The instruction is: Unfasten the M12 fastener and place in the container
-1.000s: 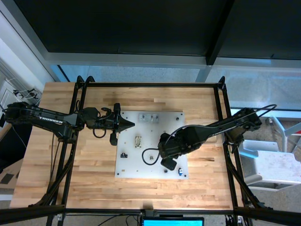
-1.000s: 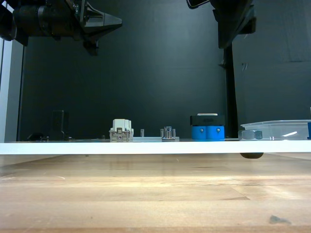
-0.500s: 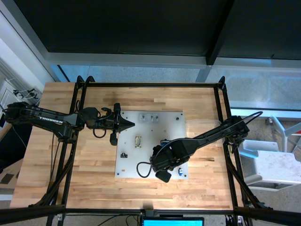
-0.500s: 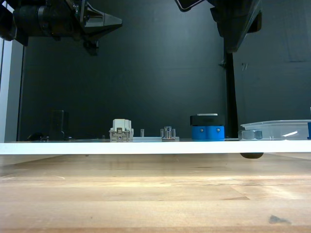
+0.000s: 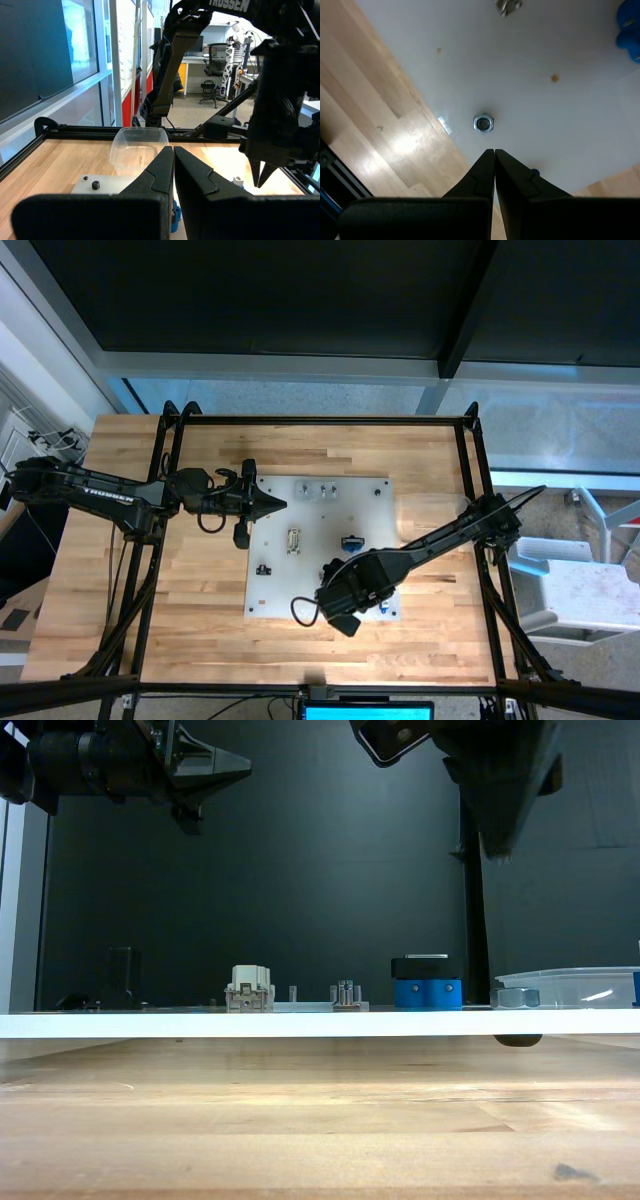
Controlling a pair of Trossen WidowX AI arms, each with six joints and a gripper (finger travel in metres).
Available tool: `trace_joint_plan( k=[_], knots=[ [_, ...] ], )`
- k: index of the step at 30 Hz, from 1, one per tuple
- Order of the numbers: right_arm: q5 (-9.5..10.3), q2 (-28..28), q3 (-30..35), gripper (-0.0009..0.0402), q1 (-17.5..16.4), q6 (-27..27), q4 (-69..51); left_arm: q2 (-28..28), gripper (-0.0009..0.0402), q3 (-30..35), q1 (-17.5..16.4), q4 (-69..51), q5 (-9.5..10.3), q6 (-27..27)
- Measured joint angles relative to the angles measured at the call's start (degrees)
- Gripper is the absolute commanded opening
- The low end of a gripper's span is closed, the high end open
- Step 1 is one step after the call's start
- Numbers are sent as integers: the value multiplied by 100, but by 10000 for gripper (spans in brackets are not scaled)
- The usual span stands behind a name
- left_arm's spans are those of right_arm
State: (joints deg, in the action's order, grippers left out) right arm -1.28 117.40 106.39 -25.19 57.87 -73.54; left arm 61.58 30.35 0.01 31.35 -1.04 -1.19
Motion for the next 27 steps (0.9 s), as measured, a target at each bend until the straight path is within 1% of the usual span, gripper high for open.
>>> trace_joint_plan(
  k=[3,11,17,22,27],
  knots=[
    [15,74,-4,32,-4,13,11,0,0,2,0,-2,0,0],
    [-11,181,-48,146,-28,17,92,2,0,2,0,0,2,2],
    [-11,365,-92,212,-31,85,260,2,0,2,0,-22,2,0],
    [87,525,-109,239,-39,83,409,2,0,0,0,-13,0,0],
    [87,522,-232,243,-35,83,566,2,0,2,0,-13,0,2]
  ],
)
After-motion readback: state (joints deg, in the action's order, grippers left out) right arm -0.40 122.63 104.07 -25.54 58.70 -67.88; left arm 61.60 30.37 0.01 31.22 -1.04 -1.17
